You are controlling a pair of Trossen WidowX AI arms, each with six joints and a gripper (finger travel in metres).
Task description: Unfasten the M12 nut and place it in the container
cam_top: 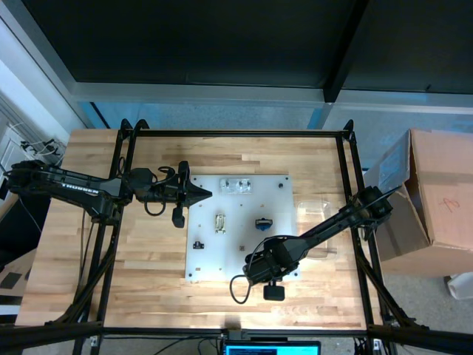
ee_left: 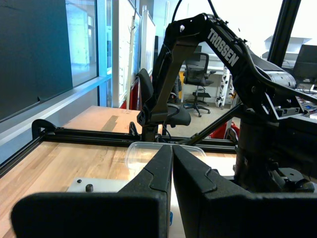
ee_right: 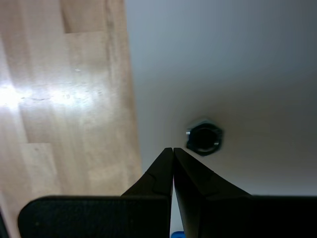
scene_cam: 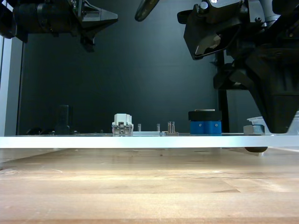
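Observation:
The small silver nut point(ee_right: 204, 138) sits on the white board point(ee_right: 237, 59) with a dark centre showing through it, so it looks to be on its stud. How far down it is threaded I cannot tell. My right gripper point(ee_right: 173, 149) hovers above the board's near right part, shut with nothing between its fingers, its tips just beside the nut and apart from it. In the high view the right gripper point(cam_top: 255, 271) covers the nut. The clear container point(cam_top: 314, 214) stands right of the board and looks empty. My left gripper point(cam_top: 208, 194) is shut and held high over the board's left edge.
On the board are a blue-and-black block point(scene_cam: 204, 122), a white connector point(scene_cam: 122, 126) and a small silver post point(scene_cam: 171, 127). A black frame point(cam_top: 236, 134) rings the table. A cardboard box point(cam_top: 436, 200) stands off the table's right side.

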